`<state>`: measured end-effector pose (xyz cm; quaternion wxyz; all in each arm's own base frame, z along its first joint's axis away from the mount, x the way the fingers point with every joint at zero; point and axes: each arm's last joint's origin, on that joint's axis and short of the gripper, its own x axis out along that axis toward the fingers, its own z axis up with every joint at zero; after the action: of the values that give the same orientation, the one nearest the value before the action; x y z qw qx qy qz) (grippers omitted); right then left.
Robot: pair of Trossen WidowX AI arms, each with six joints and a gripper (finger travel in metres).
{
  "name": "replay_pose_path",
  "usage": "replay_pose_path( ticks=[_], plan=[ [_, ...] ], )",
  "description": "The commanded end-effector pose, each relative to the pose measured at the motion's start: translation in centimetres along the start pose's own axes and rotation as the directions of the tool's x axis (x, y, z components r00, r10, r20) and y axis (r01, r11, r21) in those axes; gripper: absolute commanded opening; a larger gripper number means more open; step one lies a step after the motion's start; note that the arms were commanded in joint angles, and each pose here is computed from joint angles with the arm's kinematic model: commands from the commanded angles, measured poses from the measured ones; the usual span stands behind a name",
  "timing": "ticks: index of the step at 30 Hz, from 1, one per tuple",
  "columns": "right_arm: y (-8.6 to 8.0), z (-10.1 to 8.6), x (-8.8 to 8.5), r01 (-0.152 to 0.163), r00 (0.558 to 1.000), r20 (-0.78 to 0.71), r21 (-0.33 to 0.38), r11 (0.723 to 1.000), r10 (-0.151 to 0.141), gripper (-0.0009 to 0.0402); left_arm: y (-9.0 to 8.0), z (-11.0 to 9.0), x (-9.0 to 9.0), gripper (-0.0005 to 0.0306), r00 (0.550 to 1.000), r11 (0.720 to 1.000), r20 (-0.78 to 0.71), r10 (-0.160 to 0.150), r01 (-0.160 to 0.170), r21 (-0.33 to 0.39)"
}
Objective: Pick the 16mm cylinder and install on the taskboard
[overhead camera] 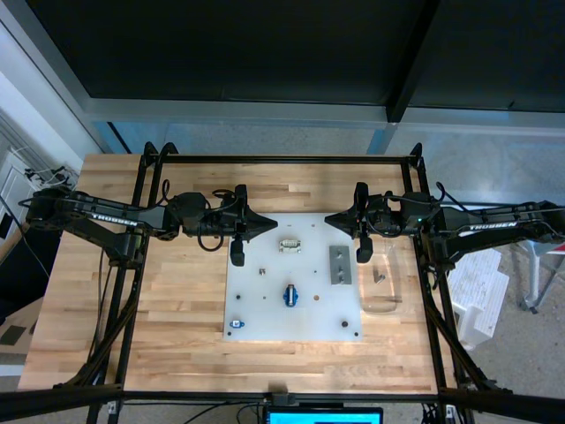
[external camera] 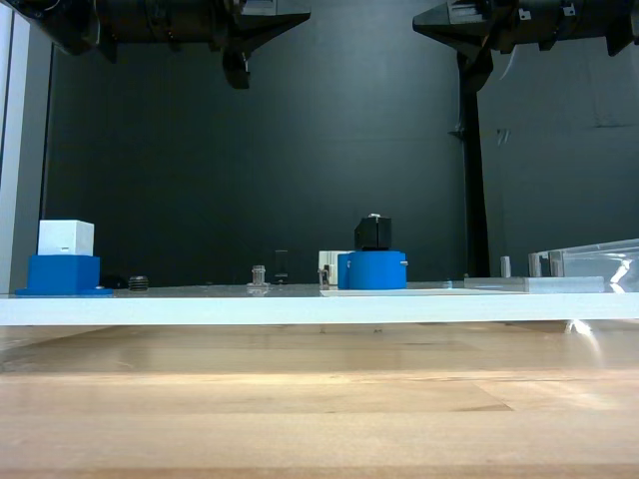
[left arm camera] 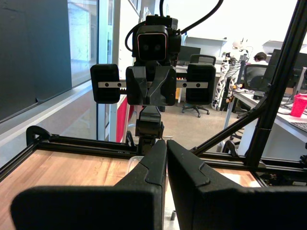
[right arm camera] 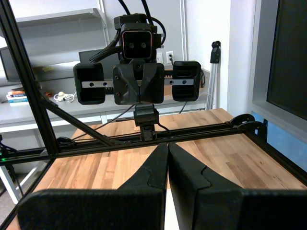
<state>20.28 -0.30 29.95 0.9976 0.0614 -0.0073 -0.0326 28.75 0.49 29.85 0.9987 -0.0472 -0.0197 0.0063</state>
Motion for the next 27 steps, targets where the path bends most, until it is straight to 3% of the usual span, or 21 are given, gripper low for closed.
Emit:
replay_pose_path(
  ticks=[1, 11, 14, 17, 27],
  plan=[
    [0.0, 0.0, 0.0, 0.000, 1.000, -0.003, 0.000, 1.000, 0.000, 0.0000, 0.0, 0.0, 0.0, 0.0000, 1.000, 1.000, 0.000, 0.001, -0.001, 0.000],
    [0.1, -0.1, 0.0, -0.006, 1.000, -0.007, 0.034, 0.999, 0.006, 0.0000, 0.0, 0.0, 0.0, 0.0000, 1.000, 1.000, 0.000, 0.000, 0.000, 0.000],
    [0.2, -0.2, 0.0, -0.034, 0.999, -0.037, 0.033, 0.999, 0.035, 0.0000, 0.0, 0.0, 0.0, 0.0000, 1.000, 1.000, 0.000, 0.000, 0.000, 0.000],
    [0.2, -0.4, 0.0, -0.032, 0.991, -0.128, 0.036, 0.999, 0.036, 0.0000, 0.0, 0.0, 0.0, 0.0000, 1.000, 1.000, 0.000, 0.000, 0.000, 0.000],
    [0.6, -0.6, -1.2, 0.006, 0.888, -0.460, 0.040, 0.999, 0.013, 0.0000, 0.0, 0.0, 0.0, 0.0000, 1.000, 1.000, 0.000, 0.000, 0.000, 0.000]
  ],
)
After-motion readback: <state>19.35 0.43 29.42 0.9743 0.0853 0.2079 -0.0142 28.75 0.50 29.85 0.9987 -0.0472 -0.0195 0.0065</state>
